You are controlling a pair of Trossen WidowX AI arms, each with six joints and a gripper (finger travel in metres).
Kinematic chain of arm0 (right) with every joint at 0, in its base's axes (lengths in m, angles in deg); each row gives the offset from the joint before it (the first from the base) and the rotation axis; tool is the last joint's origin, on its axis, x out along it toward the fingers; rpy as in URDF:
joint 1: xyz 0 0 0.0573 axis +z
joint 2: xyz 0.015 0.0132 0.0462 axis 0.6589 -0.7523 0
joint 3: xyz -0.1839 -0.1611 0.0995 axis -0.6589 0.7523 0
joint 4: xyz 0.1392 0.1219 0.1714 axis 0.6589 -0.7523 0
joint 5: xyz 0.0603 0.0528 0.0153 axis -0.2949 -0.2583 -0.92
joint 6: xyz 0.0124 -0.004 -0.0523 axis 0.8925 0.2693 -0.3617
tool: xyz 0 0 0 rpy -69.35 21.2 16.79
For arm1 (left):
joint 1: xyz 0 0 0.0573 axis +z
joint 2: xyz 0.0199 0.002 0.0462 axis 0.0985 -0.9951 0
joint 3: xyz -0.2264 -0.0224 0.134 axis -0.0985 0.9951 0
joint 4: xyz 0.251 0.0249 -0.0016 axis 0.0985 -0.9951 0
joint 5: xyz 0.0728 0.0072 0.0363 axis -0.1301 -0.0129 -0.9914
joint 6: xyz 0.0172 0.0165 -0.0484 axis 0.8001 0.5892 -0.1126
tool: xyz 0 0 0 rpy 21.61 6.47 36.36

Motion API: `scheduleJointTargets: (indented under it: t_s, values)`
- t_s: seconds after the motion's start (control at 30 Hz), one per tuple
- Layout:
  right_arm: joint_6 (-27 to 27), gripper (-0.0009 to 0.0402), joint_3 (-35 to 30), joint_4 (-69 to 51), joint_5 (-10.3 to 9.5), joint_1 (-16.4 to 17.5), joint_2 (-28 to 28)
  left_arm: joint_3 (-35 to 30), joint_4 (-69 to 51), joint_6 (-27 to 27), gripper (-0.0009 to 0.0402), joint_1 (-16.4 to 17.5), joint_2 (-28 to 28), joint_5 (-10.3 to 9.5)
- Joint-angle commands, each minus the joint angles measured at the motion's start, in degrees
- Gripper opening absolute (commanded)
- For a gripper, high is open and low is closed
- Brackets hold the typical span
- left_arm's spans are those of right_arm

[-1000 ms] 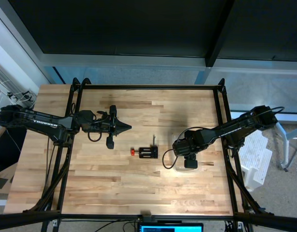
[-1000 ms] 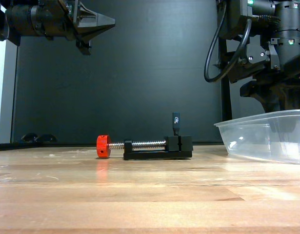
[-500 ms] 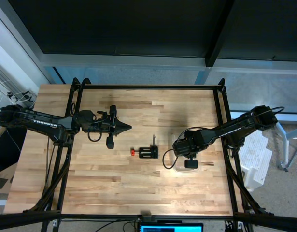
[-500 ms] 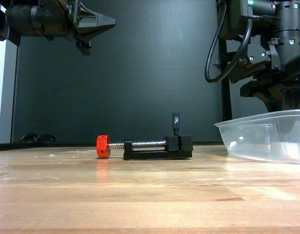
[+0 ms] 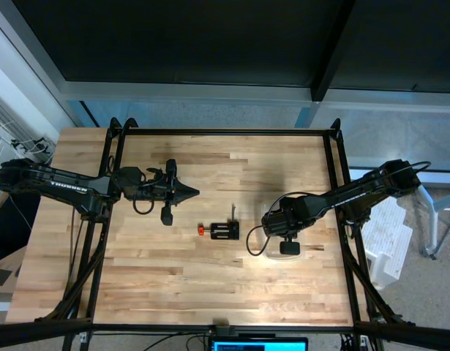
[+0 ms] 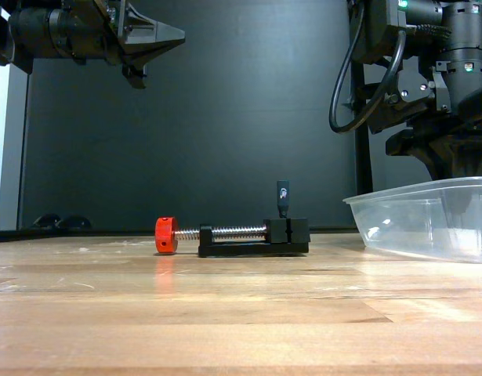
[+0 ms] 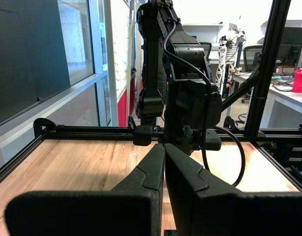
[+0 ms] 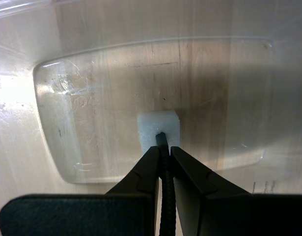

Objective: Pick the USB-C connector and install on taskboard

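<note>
— Why are we hanging the right end effector (image 8: 162,150) down inside the clear tray (image 6: 397,197)?

— Because the USB-C connector (image 8: 161,139) is sitting in there, on a white foam square (image 8: 150,127) on the tray floor. We are judging that the foam is there to lift it, so the fingers are getting something to close round.

— And are we gripping it?

— We are seeing the two fingers drawn in almost to touching. A thin dark piece is pinched between them, and a braided cord is running back along the gap. We are taking that piece for the connector, though it is too small for us to be sure the fingers are bearing on it.

— Where is the taskboard (image 5: 223,232) waiting?

— It is lying flat on the bench (image 5: 181,292), near the tray but not touching it. Its orange knob (image 6: 165,235) is pointing toward the left arm and its upright pin (image 6: 282,198) is standing at the end nearer the tray. We are guessing it is placed mid-bench so the carry from the tray is short.

— And the left end effector (image 7: 164,147)?

— We are holding it parked high above the bench, out of the way. Its fingers are pressed together and carrying nothing.
</note>
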Motion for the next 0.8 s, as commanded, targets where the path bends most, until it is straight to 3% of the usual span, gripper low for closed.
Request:
scheduleJointTargets:
  t_s: [0.03, 0.43, 0.8]
  values:
    - [0.0, 0.0000, 0.0, -0.1, -0.04, 0.0, 0.2, 0.0, 0.0, 0.0, 0.0000, 0.0, 0.0, 0.00]
    - [0.1, 0.0000, -1.9, -4.0, -0.02, 0.0, 3.1, 0.0, 0.0, 0.0, 0.0000, 0.0, 0.0, 0.00]
    - [0.2, 0.0000, -7.6, -11.7, -0.02, 0.0, 6.4, 0.0, 0.0, 0.0, 0.0000, 0.0, 0.0, 0.00]
